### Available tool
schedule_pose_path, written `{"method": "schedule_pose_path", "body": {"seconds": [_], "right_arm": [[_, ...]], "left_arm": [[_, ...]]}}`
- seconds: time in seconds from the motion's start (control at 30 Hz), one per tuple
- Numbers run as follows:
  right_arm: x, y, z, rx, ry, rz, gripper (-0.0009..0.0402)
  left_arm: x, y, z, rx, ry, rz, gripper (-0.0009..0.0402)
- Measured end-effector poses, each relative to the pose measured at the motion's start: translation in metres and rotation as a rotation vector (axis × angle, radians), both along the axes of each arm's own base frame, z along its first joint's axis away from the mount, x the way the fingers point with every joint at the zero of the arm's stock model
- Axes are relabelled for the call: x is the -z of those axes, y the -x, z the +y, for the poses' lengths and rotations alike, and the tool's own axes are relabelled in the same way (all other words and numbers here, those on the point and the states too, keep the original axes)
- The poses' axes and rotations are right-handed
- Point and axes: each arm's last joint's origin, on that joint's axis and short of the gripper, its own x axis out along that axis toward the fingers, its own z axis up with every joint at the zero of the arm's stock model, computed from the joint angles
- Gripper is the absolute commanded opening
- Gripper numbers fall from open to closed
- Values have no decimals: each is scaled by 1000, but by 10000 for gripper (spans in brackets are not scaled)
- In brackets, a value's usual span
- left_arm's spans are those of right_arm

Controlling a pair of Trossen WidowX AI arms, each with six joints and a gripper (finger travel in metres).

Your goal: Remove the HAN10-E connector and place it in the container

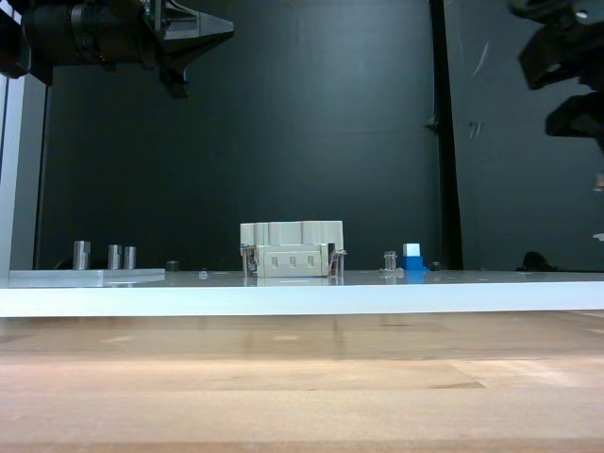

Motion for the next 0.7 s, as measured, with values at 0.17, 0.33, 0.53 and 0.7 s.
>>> {"method": "schedule_pose_path", "body": {"seconds": [0.17, 0.33, 0.53, 0.7], "right_arm": [[4, 12, 2, 22, -9, 8, 20], [10, 26, 5, 41, -16, 21, 20], [17, 38, 11, 64, -18, 41, 20], [23, 46, 16, 95, -18, 58, 20]], "left_arm": [[0, 0, 0, 0, 0, 0, 0], [0, 0, 0, 0, 0, 0, 0], [0, 0, 0, 0, 0, 0, 0], [0, 0, 0, 0, 0, 0, 0]]}}
